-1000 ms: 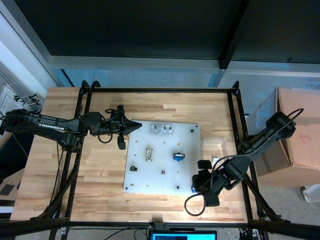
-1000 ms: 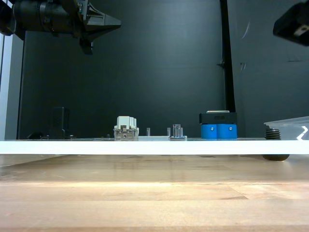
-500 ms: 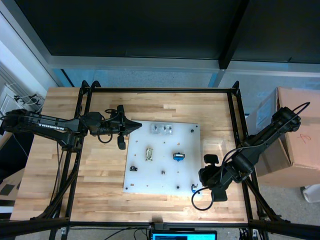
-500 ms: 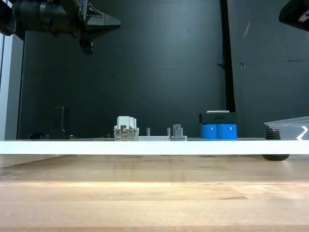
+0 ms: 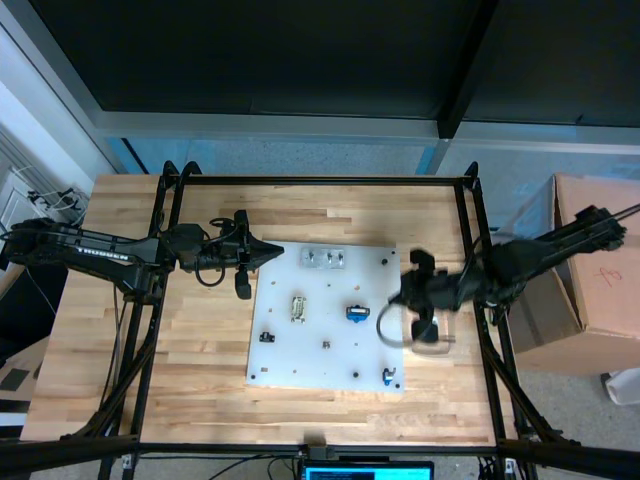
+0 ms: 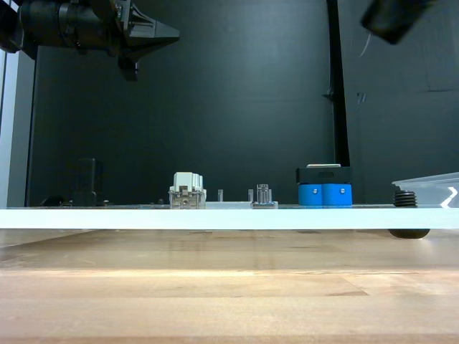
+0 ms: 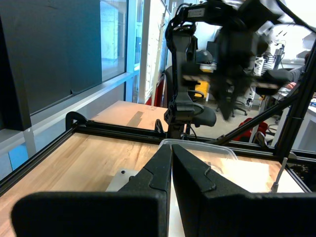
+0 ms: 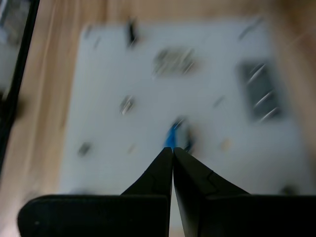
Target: Pick the RJ45 connector and install on the taskboard
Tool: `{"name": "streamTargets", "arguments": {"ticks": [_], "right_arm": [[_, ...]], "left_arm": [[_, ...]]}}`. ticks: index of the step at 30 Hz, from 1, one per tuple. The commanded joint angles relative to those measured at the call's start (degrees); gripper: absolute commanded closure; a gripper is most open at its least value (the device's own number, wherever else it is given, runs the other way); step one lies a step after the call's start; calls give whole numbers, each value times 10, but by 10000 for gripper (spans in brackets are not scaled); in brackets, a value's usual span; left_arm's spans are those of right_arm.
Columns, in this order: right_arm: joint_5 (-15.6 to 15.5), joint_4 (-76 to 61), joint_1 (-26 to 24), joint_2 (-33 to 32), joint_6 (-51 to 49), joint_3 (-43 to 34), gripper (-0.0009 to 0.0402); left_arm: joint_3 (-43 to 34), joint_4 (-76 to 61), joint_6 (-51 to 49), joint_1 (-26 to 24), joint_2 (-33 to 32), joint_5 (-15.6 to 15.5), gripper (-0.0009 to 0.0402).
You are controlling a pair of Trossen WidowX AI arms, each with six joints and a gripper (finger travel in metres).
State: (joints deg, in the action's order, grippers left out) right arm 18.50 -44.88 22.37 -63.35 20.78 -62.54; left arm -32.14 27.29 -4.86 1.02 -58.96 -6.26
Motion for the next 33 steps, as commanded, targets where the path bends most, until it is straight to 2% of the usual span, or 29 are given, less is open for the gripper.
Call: {"name": "streamTargets", "arguments": {"ticks": [1, 7, 13, 17, 20, 22, 33], "right_arm": [[-16, 87, -60, 41, -72, 29, 394], [-123, 264, -184, 98, -169, 104, 394], [-212, 446, -271, 133, -182, 200, 394], [-215, 548, -283, 138, -178, 252, 394], [-196, 599, -283, 138, -176, 281, 394], [-196, 624, -282, 137, -177, 297, 394], [-212, 661, -283, 137, -176, 332, 393]], "left_arm": [[0, 0, 0, 0, 0, 0, 393], [0, 0, 0, 0, 0, 0, 393], [0, 0, 0, 0, 0, 0, 393], [0, 0, 0, 0, 0, 0, 393], [0, 0, 0, 0, 0, 0, 393], [0, 0, 0, 0, 0, 0, 393], [0, 0, 0, 0, 0, 0, 393]]}}
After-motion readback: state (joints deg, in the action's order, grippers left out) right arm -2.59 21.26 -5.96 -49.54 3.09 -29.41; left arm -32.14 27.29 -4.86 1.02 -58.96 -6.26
